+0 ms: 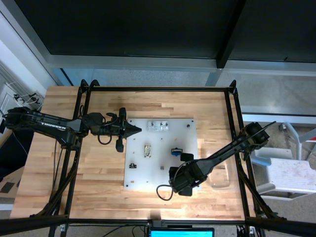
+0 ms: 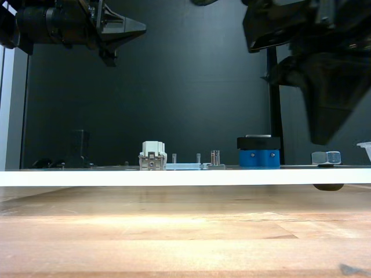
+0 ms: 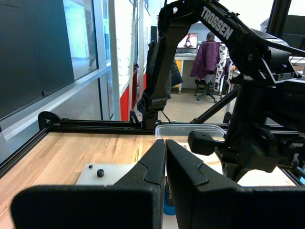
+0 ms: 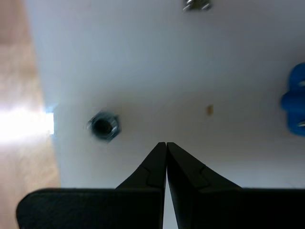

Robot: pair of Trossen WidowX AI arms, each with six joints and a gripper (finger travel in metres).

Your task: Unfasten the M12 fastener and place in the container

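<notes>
The silver M12 nut (image 4: 104,126) (image 2: 326,157) sits low on the white board (image 1: 148,173), its centre dark, apparently on its stud with no ribs showing. My right gripper (image 4: 166,144) (image 2: 322,138) hangs just above and beside the nut, shut with nothing between its fingers. In the high view the right gripper's body (image 1: 181,180) hides the nut. The clear container (image 1: 223,178) (image 3: 190,129) lies off the board's right edge; what it holds cannot be told. My left gripper (image 1: 136,129) (image 2: 139,25) (image 3: 165,143) is shut and hovers high over the board's far left.
A cream connector (image 1: 147,150) (image 2: 152,157) and a blue connector (image 1: 176,151) (image 2: 258,153) stand mid-board. Small silver posts (image 2: 215,157) stand between them. A black cable loop (image 1: 164,192) hangs at the board's near edge. Black frame rails (image 1: 237,123) border the table.
</notes>
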